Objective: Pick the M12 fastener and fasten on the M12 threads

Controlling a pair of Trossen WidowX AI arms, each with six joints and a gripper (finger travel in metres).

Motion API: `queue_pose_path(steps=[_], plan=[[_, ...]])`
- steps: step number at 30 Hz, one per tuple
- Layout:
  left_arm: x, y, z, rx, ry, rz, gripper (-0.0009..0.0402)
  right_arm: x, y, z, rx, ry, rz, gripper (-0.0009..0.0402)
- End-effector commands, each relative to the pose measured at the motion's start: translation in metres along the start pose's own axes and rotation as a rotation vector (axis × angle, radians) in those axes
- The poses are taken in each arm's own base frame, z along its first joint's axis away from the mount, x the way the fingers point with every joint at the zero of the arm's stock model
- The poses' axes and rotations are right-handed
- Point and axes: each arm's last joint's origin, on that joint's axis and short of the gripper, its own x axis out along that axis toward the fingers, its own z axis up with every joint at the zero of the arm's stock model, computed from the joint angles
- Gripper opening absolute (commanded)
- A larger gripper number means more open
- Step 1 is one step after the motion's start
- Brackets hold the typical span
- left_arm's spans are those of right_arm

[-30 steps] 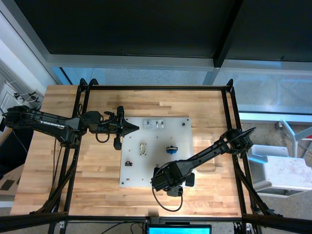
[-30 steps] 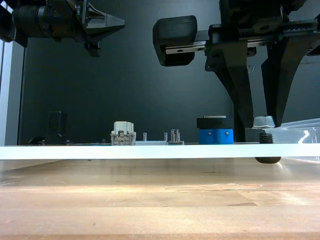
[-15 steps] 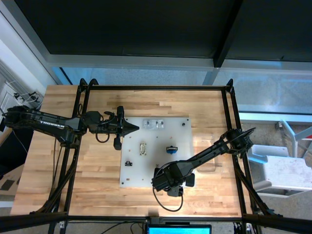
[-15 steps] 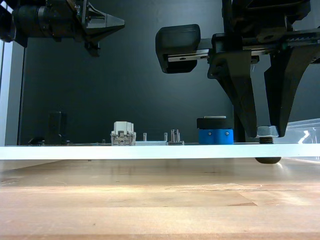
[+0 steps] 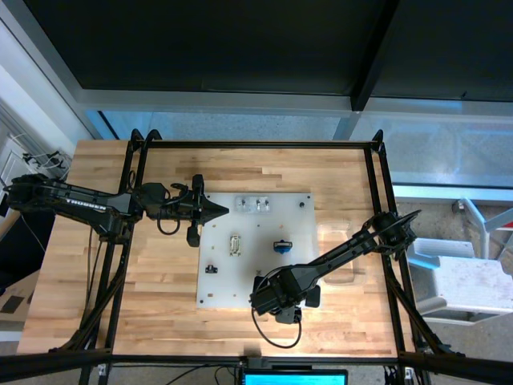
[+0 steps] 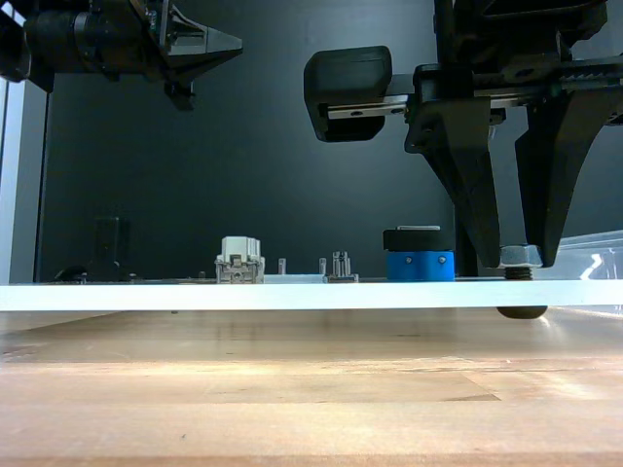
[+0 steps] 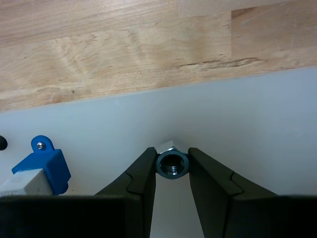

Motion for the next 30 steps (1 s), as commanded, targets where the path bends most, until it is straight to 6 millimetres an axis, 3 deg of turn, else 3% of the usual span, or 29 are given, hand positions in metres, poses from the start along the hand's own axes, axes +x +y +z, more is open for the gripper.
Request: queue_pose_path(steps=[1, 8, 30], plan=[[0.0000, 0.0000, 0.0000, 0.000, 0.000, 0.000, 0.0000, 0.0005, 0.0003, 0.0008, 0.002, -0.002, 0.001, 0.0000], [0.0000, 0.0000, 0.0000, 0.000, 0.000, 0.000, 0.0000, 0.0051, 0.0010, 0.0020, 0.012, 0.007, 0.012, 0.0000], [0.0000, 0.0001, 0.0000, 0.000, 0.000, 0.000, 0.0000, 0.0047, 0.0006, 0.0031, 0.441, -0.001, 0.004, 0.0000]])
